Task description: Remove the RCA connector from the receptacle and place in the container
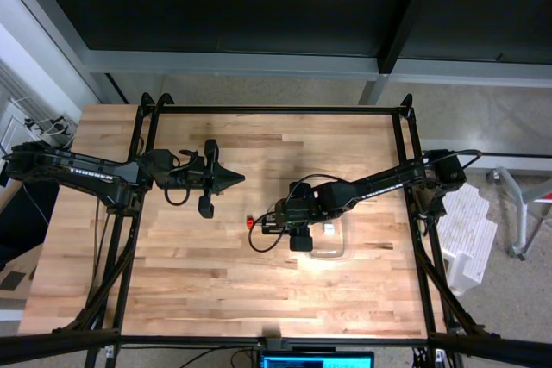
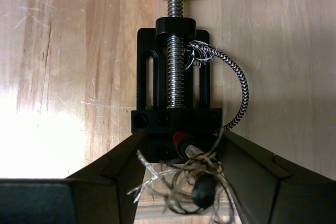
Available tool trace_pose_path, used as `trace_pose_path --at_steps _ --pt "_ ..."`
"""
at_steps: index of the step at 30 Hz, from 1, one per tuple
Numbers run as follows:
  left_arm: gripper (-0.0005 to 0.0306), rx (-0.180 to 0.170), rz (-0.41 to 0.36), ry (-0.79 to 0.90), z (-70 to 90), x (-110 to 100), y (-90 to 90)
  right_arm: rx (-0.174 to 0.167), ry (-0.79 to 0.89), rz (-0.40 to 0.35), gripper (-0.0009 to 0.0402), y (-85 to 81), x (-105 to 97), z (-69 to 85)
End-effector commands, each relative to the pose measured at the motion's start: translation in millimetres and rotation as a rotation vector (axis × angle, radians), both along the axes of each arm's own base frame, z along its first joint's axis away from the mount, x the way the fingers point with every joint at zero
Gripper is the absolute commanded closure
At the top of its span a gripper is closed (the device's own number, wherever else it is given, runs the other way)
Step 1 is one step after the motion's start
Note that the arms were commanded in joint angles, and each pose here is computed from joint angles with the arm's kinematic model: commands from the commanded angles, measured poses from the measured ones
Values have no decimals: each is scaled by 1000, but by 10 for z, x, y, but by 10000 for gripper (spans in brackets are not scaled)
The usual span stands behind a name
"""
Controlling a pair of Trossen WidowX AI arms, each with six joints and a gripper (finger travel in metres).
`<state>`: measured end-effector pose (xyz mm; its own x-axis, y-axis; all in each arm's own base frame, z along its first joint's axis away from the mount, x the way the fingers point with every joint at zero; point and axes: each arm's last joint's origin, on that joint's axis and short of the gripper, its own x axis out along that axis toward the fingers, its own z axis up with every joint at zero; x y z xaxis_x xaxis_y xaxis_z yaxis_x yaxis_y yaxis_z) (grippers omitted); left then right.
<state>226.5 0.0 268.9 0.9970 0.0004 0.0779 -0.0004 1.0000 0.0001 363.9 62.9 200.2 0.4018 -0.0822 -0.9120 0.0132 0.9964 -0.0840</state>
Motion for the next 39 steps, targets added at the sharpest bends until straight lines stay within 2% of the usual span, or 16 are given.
trace_pose_path --at_steps 1,12,33,39 --pt "300 0 0 0 0 0 0 0 0 -1 234 -2 -3 1" --pt "300 0 0 0 0 0 0 0 -4 -1 297 0 6 -15" --pt "300 0 0 0 0 0 0 -4 -10 7 392 -7 13 -13" --pt "300 0 0 0 0 0 0 -5 -10 7 392 -7 13 -13"
